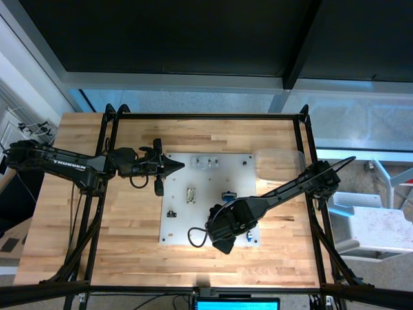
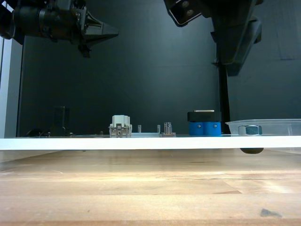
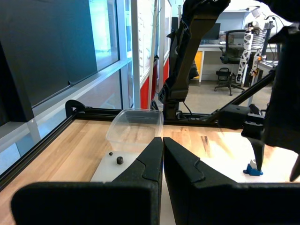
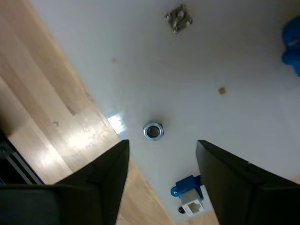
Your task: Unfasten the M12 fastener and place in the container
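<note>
Right gripper: fingers spread wide, holding and touching nothing, hanging high above the board's near right part.
Nut: 1, silver, on the white board, below the gap between the spread fingers. I cannot tell whether it sits on its stud.
Room around nut: bare board on all sides. The board's near edge is close by, with wooden surface beyond it.
Nearest part: 1 blue connector at that same edge, apart from the nut.
Container: 1, clear, on the surface just beside the board's far right corner, well apart from the nut.
Left gripper: fingers pressed together, holding nothing, raised over the board's far left edge, well apart from the right arm.
Count: 2 arms, 2 grippers, 1 board.
</note>
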